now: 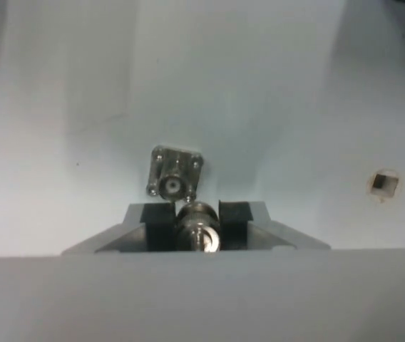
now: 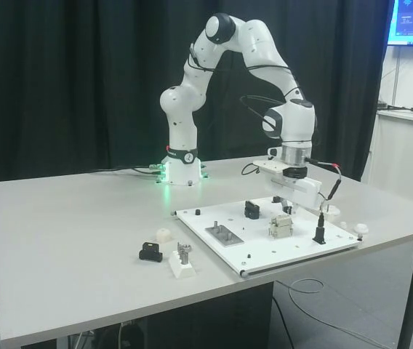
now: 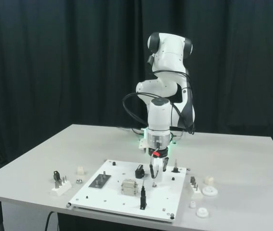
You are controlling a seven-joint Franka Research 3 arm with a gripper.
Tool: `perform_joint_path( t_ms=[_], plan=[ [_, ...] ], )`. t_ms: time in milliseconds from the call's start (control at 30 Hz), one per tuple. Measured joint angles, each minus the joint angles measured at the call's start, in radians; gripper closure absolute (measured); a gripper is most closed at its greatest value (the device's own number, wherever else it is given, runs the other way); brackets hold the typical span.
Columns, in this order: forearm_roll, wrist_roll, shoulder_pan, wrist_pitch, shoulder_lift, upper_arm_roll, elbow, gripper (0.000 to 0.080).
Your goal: Insert BNC.
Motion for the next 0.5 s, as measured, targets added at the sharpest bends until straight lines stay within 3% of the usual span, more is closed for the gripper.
perform_joint_path(
  t_ms=[500],
  plan=[
    [-0.018,-0.003,-0.008,0.0,0.0,-0.004,0.006,0.068]
  ],
)
